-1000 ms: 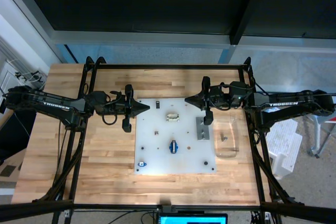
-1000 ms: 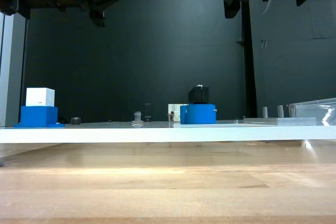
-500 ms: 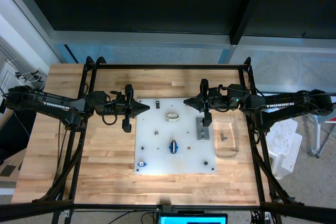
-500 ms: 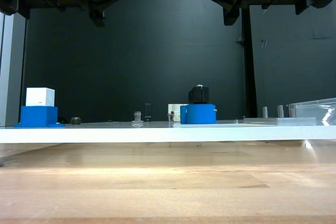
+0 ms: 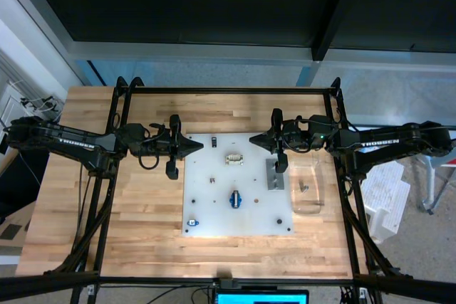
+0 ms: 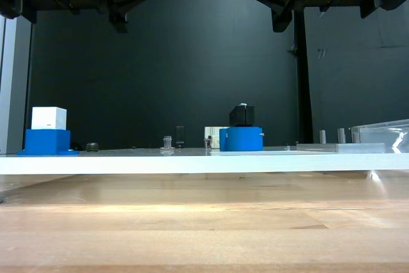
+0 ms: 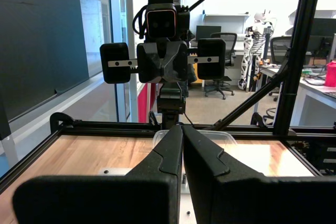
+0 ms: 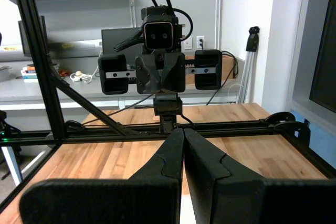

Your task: Pick the 16mm cylinder and install on the taskboard

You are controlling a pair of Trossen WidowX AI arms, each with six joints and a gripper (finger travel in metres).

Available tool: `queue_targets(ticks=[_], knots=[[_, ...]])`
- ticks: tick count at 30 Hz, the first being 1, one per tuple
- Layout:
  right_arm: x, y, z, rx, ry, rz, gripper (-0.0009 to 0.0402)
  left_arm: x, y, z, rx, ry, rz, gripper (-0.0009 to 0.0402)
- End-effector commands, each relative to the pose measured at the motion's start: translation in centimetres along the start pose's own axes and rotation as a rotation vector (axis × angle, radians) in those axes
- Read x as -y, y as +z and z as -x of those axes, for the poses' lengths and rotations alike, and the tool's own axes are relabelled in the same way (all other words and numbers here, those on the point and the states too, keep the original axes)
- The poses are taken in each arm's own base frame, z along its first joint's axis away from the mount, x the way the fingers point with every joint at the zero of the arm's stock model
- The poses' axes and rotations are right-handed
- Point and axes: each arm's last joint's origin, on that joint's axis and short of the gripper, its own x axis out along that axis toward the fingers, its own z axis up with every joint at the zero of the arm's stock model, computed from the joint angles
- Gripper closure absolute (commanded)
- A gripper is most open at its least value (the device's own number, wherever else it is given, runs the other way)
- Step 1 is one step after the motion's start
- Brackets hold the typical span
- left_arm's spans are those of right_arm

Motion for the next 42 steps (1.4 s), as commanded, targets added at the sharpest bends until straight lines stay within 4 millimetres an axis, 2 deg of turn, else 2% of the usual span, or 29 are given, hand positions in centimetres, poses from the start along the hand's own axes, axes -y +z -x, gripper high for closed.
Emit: queue_targets(ticks=[1,42], knots=[[-0.07,-0.02,-0.02,-0.002,0.007,-0.007,0.0393,-0.01,0.01,0.0,0.001,0.0,0.0,0.0393],[-0.08,0.01,0.0,-0.001,0.006,-0.031,0.0393,0.0,0.01,0.0,0.001,-0.001,0.0,0.0393]])
